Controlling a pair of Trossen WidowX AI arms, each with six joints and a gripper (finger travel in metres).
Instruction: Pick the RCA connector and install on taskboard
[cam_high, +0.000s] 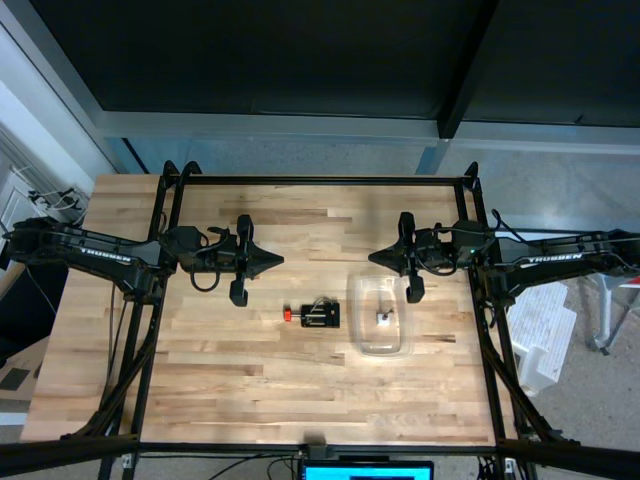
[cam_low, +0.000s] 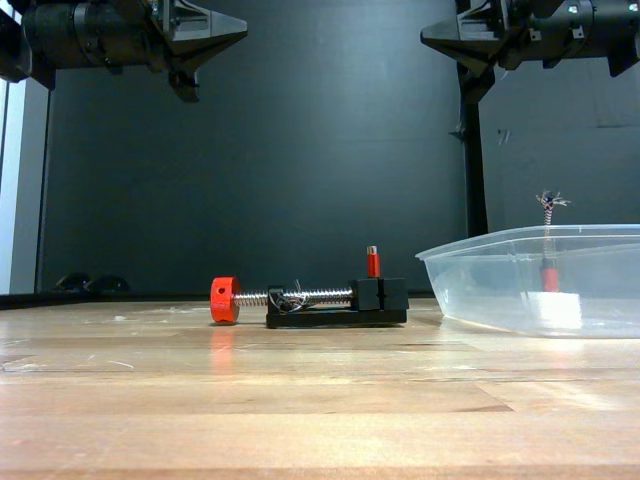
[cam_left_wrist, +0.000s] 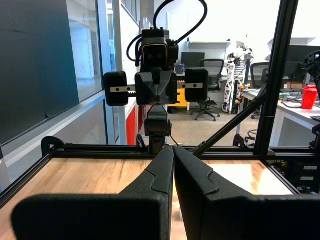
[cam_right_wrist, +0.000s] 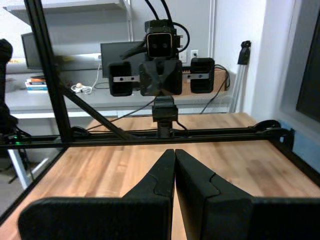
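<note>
The taskboard (cam_high: 320, 316), a small black block with a red stub at its left end, lies on the wooden table; in the low view the taskboard (cam_low: 335, 305) shows a red knob, a spring and an upright red pin. The RCA connector (cam_high: 383, 318), a tiny whitish piece, lies inside the clear tray (cam_high: 356, 300); the low view shows the RCA connector (cam_low: 553, 310) with a twisted wire rising from it. My left gripper (cam_high: 278, 262) hovers shut, high above the table, left of the block. My right gripper (cam_high: 372, 257) hovers shut just behind the tray. Neither holds anything.
The clear tray (cam_low: 470, 252) stands right of the taskboard. A black frame (cam_high: 320, 181) borders the table. The two arms face each other; the left wrist view shows the right arm (cam_left_wrist: 157, 75), and the right wrist view shows the left arm (cam_right_wrist: 161, 65).
</note>
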